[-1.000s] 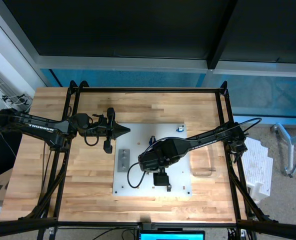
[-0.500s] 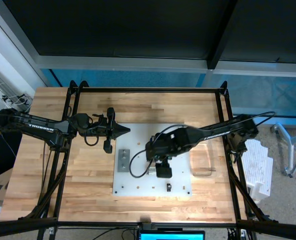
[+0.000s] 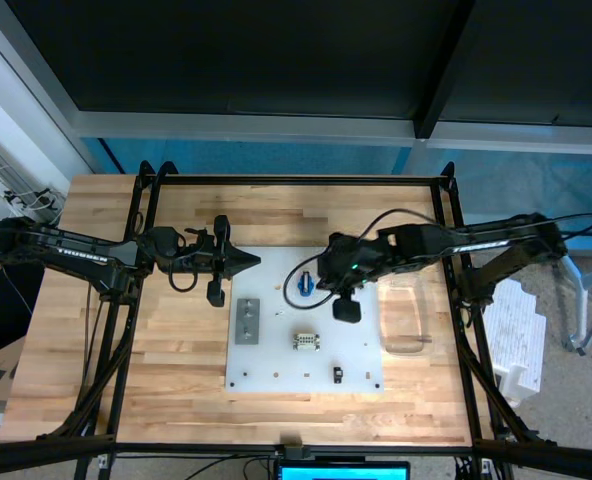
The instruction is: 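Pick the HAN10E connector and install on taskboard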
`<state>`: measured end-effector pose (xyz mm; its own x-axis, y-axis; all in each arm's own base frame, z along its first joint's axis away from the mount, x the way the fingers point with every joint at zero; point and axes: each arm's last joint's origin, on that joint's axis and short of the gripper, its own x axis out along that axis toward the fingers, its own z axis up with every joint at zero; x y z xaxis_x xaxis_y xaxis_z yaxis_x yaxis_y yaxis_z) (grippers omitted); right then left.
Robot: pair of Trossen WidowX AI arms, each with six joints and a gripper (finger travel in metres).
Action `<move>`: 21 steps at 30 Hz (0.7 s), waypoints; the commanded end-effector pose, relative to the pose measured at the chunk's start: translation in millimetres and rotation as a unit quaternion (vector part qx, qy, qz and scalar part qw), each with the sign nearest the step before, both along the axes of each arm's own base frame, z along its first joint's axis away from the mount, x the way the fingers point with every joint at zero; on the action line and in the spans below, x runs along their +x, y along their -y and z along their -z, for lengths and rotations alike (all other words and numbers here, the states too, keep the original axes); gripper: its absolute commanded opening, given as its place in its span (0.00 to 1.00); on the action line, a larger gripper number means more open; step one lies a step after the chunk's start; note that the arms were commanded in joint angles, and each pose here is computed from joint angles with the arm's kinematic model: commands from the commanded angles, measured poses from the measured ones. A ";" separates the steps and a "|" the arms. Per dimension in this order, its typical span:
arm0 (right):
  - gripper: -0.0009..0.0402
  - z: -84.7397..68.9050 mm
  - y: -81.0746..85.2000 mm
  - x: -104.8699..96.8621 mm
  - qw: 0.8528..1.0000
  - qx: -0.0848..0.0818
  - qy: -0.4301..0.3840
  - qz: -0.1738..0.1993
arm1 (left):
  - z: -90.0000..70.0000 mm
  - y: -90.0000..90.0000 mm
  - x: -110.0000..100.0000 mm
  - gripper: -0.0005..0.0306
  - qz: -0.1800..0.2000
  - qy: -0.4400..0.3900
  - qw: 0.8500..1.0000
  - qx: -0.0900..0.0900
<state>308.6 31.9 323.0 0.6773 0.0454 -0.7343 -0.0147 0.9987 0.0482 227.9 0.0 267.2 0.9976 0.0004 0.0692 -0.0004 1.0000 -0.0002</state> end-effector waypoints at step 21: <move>0.02 18.3 32.4 -56.7 0.944 -0.009 0.325 0.047 | 0.0 0.0 0.1 0.02 0.000 0.000 1.000 0.000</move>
